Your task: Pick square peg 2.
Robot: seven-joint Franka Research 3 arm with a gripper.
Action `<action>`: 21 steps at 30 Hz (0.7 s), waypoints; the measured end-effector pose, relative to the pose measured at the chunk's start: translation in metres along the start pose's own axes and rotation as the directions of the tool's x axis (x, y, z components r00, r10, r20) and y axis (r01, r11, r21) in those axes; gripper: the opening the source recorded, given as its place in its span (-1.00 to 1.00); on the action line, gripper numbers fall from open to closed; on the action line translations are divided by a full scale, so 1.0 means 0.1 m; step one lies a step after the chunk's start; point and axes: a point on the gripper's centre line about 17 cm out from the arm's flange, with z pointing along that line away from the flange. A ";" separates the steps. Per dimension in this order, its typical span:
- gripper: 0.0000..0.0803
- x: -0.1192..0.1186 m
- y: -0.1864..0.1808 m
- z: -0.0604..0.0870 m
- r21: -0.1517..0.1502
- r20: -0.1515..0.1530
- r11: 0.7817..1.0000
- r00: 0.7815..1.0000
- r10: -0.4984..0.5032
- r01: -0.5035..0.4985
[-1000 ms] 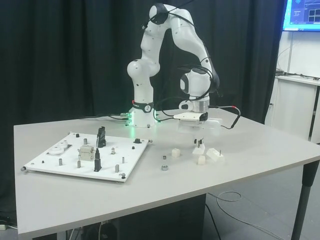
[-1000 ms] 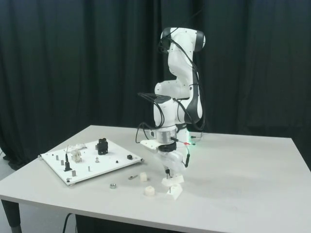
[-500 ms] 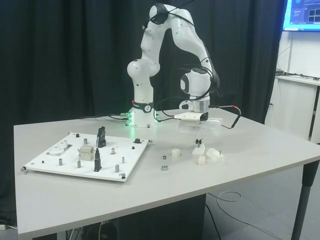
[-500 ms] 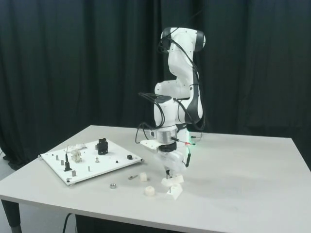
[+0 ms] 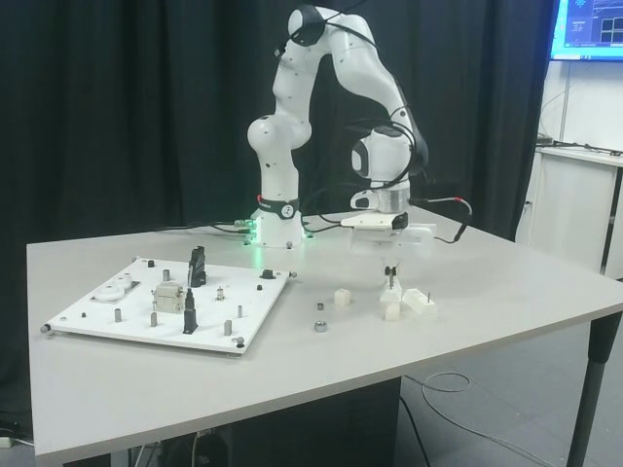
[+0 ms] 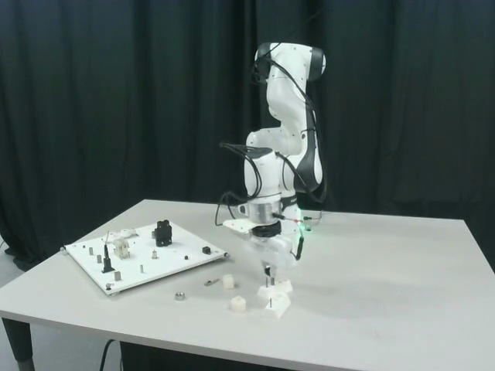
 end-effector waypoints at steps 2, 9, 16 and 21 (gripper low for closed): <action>-0.82 0.01 -0.01 -0.03 0.005 -0.001 1.000 1.000 -0.001 0.001; -0.82 0.04 -0.01 -0.16 0.009 0.000 1.000 1.000 -0.018 0.018; -0.82 0.05 0.00 -0.27 0.007 0.008 0.999 0.999 -0.036 0.036; -0.82 0.07 -0.01 -0.35 0.011 0.010 0.999 0.999 -0.043 0.042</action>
